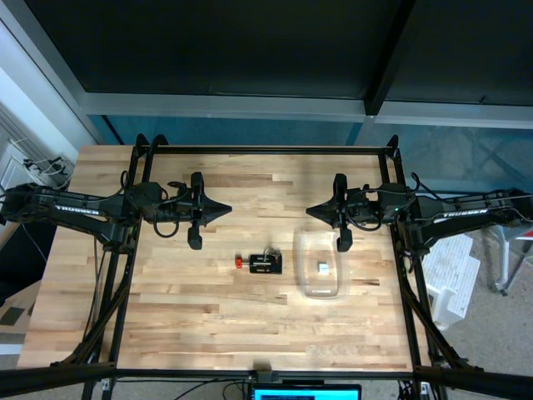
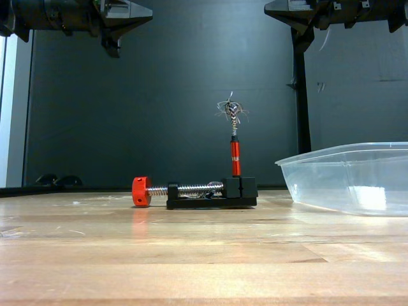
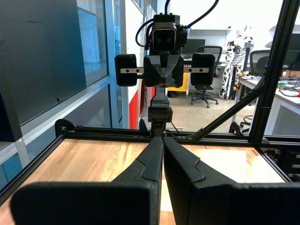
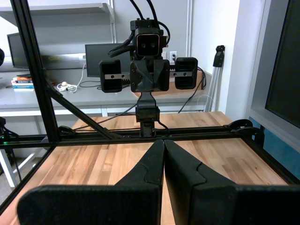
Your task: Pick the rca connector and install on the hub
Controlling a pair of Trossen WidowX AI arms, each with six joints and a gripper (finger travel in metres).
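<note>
The hub [image 1: 266, 265] is a small black block near the table's middle, with a red-orange tip [image 2: 141, 190] on a silvery screw at its left end. A thin red pin topped by a frayed silvery wire tuft [image 2: 233, 111] stands upright on it. I cannot make out the rca connector in any view. My left gripper [image 1: 226, 211] hovers high behind and to the left of the hub, shut and empty. My right gripper [image 1: 310, 212] hovers high behind and to the right, also shut and empty. In each wrist view the fingers [image 3: 154, 161] [image 4: 154, 164] meet tip to tip.
A clear plastic tray [image 1: 310, 287] sits right of the hub, below the right gripper, with a tiny white square piece [image 1: 322, 267] in it. A black metal frame [image 1: 266, 151] borders the wooden table. The two arms face each other across the board.
</note>
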